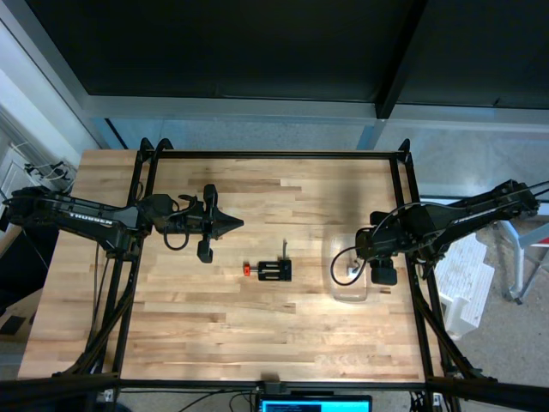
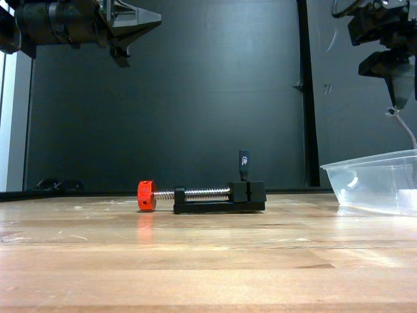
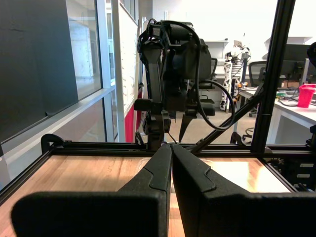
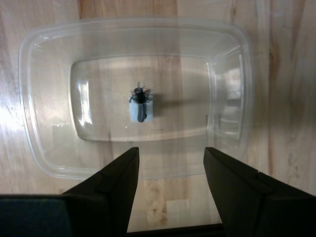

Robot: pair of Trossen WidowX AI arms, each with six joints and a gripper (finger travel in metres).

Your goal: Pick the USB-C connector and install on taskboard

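The USB-C connector point(image 4: 142, 108), a small black ribbed piece on a pale block, lies flat in the middle of a clear plastic tray point(image 4: 29, 98). My right gripper point(image 4: 171, 150) hangs open straight above that tray with nothing between its fingers. From table height it point(image 2: 399, 98) shows well above the tray point(image 2: 371, 186). The taskboard point(image 1: 273, 270) is a small black block with a red-orange knob point(image 2: 146, 195) and an upright pin point(image 2: 244, 163), standing mid-table left of the tray. My left gripper point(image 1: 233, 224) is shut and empty, held high up, behind and left of the taskboard.
A black frame point(image 1: 274, 155) runs around the wooden table. The clear tray point(image 1: 347, 296) sits right of the taskboard with bare wood between them. A thin wire point(image 2: 407, 130) hangs near the right gripper's tip. A monitor edge point(image 1: 315, 402) shows at the near side.
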